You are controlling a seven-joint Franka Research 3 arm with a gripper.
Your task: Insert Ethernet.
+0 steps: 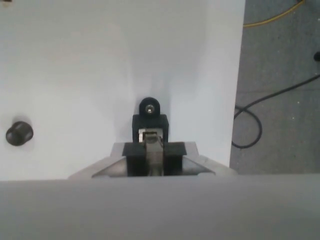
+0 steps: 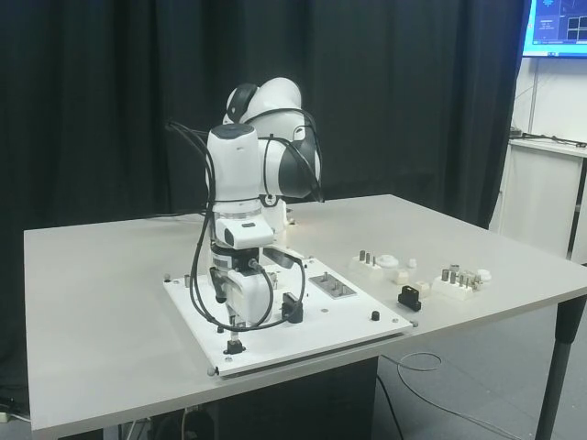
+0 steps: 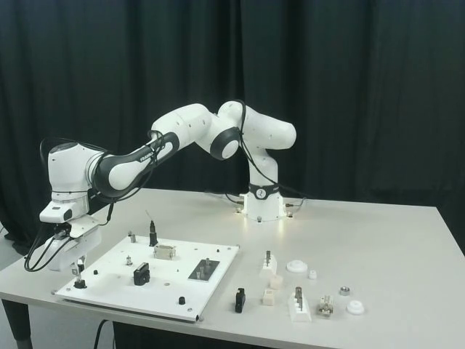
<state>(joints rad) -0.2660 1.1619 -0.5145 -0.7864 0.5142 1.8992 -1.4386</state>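
In the wrist view my gripper (image 1: 151, 154) is shut on the Ethernet plug (image 1: 151, 144), one black finger (image 1: 135, 161) on each side of it. The plug's tip sits at the mouth of a black socket block (image 1: 150, 125) that is screwed to the white board (image 1: 75, 75). Whether the plug is inside the socket I cannot tell. In the room views the gripper (image 2: 234, 328) (image 3: 76, 266) hangs low over the board's (image 2: 339, 321) (image 3: 174, 287) corner, right above the small black socket (image 2: 233, 346) (image 3: 80, 282).
A black knob (image 1: 19, 133) stands on the board near the socket. Also on the board are a black block (image 2: 293, 309) (image 3: 141, 274) and a grey slotted plate (image 2: 332, 288) (image 3: 202, 269). Loose small parts (image 2: 459, 280) lie on the table beside it. A black cable (image 1: 250, 125) lies on the floor past the board's edge.
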